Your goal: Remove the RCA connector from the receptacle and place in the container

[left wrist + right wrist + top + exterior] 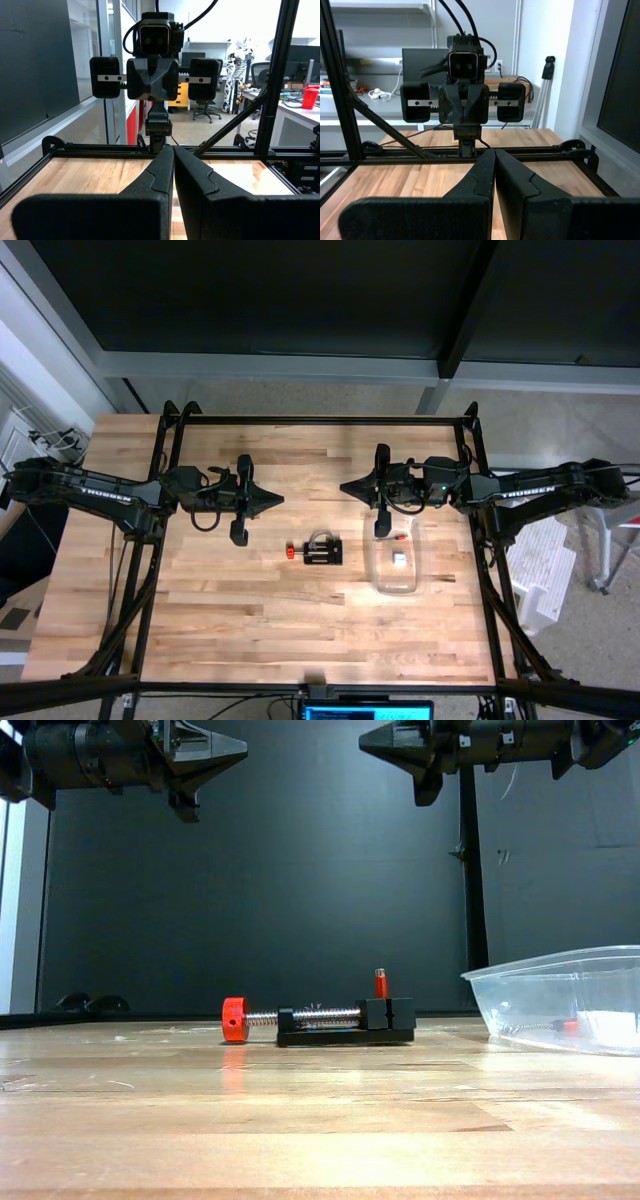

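Standing upright at the end of the receptacle [345, 1020] farthest from its orange-red knob [234, 1019], the RCA connector [380, 984] shows its pale tip uppermost, set in the black block on the wooden table [250, 610]; the container [374, 570] sits just beside that block, on the right arm's side, holding a pale grey cube [398, 558] and a small red piece [400, 536]; the 2 arms hang high over the wood, well apart from everything on it; the left gripper [276, 500] points inward with its fingers pressed together on nothing; the right gripper [346, 487] faces it, likewise pressed closed and empty, near the container's far end.
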